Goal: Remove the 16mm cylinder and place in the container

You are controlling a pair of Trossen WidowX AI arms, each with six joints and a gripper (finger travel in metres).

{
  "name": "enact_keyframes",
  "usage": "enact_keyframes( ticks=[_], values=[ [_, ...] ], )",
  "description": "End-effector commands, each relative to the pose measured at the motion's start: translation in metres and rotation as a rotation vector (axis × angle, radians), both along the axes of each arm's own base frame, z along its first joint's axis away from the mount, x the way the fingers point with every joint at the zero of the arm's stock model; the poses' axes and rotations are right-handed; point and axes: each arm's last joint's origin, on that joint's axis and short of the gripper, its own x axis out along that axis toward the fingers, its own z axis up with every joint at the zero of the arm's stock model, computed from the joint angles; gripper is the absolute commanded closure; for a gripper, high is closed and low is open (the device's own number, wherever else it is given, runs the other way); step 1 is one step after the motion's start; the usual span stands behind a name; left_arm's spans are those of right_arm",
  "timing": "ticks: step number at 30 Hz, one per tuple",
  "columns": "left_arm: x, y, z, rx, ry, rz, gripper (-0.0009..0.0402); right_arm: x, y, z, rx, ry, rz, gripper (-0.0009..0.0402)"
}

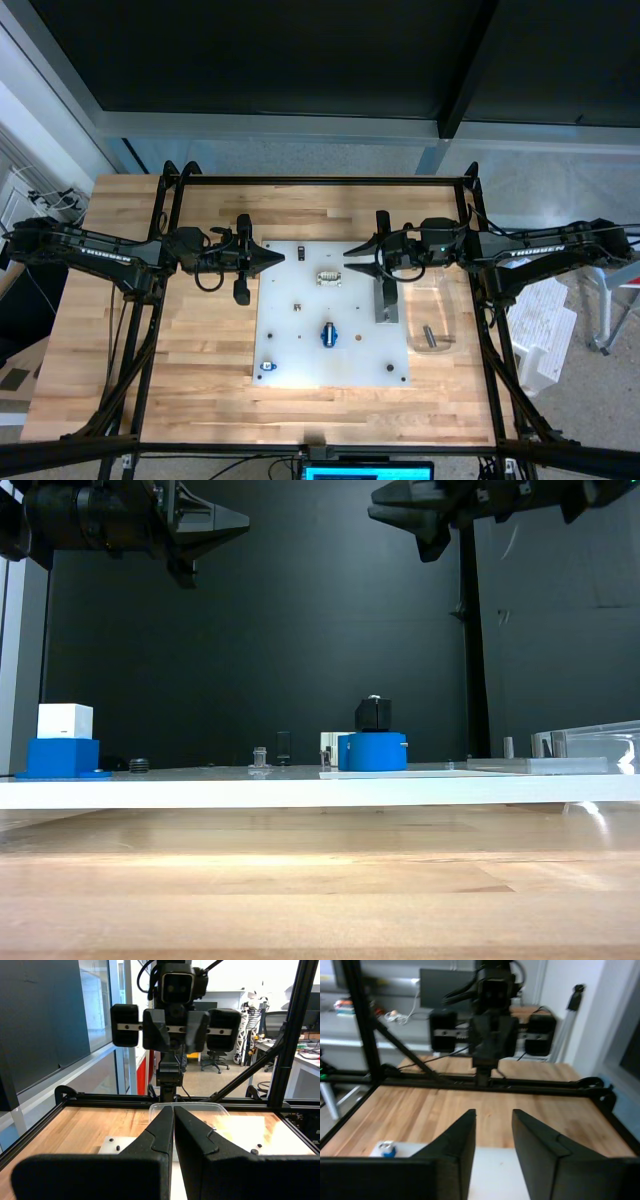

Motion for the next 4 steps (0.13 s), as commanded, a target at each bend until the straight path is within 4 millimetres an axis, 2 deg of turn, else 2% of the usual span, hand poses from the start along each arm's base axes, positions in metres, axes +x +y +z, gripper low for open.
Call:
enact_keyframes(
  ticks=[1,4],
  values=[
    [0.0000,0.0000,0.0001,0.000,-0.001,0.000,0.0393,0.0016,-0.0012,-0.0032,0.009,-0.048,-0.006,0.0345],
    [0.0000,0.0000,0.0001,0.000,-0.001,0.000,0.0393,0.0032,-0.0043,-0.0083,0.008,-0.082,-0.018,0.0383]
  ],
)
